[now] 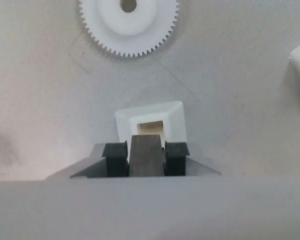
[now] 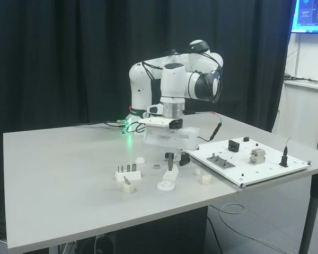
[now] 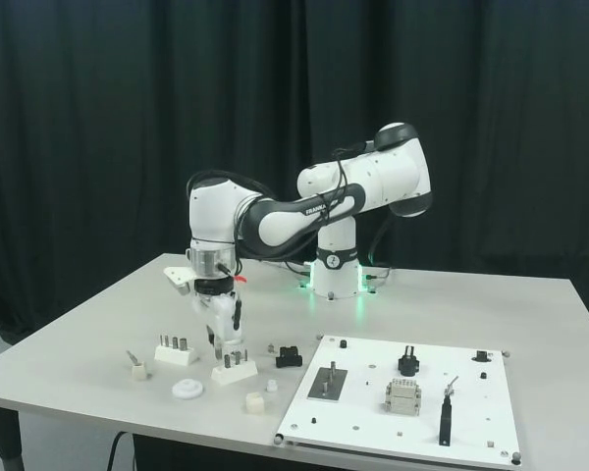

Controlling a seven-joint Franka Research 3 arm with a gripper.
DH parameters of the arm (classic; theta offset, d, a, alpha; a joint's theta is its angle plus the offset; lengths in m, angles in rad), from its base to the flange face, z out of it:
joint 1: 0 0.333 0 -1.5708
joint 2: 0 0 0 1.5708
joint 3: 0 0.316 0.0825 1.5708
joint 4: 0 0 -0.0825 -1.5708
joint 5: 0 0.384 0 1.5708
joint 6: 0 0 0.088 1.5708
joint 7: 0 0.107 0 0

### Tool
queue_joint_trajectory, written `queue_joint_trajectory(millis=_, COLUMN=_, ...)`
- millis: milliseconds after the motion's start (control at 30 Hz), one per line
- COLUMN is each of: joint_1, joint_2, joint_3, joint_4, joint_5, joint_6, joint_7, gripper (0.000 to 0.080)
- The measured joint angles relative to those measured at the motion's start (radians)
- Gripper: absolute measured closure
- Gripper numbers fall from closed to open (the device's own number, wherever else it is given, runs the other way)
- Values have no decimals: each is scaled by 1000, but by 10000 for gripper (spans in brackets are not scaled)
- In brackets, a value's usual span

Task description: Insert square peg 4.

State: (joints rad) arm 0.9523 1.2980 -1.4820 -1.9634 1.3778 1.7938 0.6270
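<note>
So the gripper has its two black fingers closed snug on the square peg, one pad on each side with no gap showing. The peg hangs upright between them, and its lower end sits right over the square opening of a small white socket block on the table. From the wrist view I can't tell if the tip is already in the hole or just above it.

In the first room view the gripper points straight down over that block, near the front middle of the grey table. A white gear lies flat just in front of the block, on the near side. Left of it there's a white holder with a few pegs standing in it, and a small white block with a tilted peg just nearer than that. Another small white block sits to the right of the gear.

Further right is the white assembly board, lying flat with a few black and grey parts fixed on it, well apart from the gripper.

The white arm reaches out from its base at the far side of the table, with green light at the foot of the base. Black curtain behind everything.
</note>
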Motion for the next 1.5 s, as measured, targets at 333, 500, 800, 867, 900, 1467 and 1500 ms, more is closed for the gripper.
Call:
queue_joint_trajectory(millis=333, joint_1=3, joint_2=-2, joint_3=-21, joint_4=0, joint_5=-9, joint_6=-14, joint_7=2, gripper=647)
queue_joint_trajectory(millis=500, joint_1=3, joint_2=-2, joint_3=-25, joint_4=0, joint_5=-9, joint_6=-14, joint_7=2, gripper=647)
queue_joint_trajectory(millis=800, joint_1=3, joint_2=-2, joint_3=-26, joint_4=0, joint_5=-9, joint_6=-14, joint_7=2, gripper=647)
queue_joint_trajectory(millis=867, joint_1=4, joint_2=-2, joint_3=-26, joint_4=0, joint_5=-9, joint_6=-14, joint_7=2, gripper=647)
queue_joint_trajectory(millis=900, joint_1=4, joint_2=-2, joint_3=-26, joint_4=0, joint_5=-9, joint_6=-14, joint_7=2, gripper=647)
queue_joint_trajectory(millis=1467, joint_1=4, joint_2=-2, joint_3=-26, joint_4=7, joint_5=-5, joint_6=-7, joint_7=2, gripper=647)
queue_joint_trajectory(millis=1500, joint_1=4, joint_2=-2, joint_3=-26, joint_4=9, joint_5=-4, joint_6=-5, joint_7=2, gripper=647)
